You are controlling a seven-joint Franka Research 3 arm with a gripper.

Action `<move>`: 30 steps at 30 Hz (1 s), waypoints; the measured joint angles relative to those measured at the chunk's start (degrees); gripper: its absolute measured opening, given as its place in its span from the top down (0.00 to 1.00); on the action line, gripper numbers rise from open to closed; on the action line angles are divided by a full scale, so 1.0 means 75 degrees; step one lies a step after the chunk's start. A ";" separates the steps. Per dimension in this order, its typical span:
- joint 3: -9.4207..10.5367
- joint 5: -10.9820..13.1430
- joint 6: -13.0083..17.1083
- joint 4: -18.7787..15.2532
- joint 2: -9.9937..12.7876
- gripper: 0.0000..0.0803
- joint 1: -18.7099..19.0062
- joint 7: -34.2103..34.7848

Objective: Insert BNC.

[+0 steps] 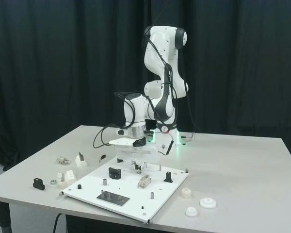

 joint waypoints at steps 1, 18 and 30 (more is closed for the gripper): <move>0.0000 0.0000 -0.0003 0.0001 0.0000 0.85 0.0000 0.0099; 0.0004 0.0000 -0.0010 0.0029 0.0027 0.85 0.0017 0.2015; -0.0037 -0.0007 -0.0089 0.0035 0.0002 0.85 0.0021 0.3422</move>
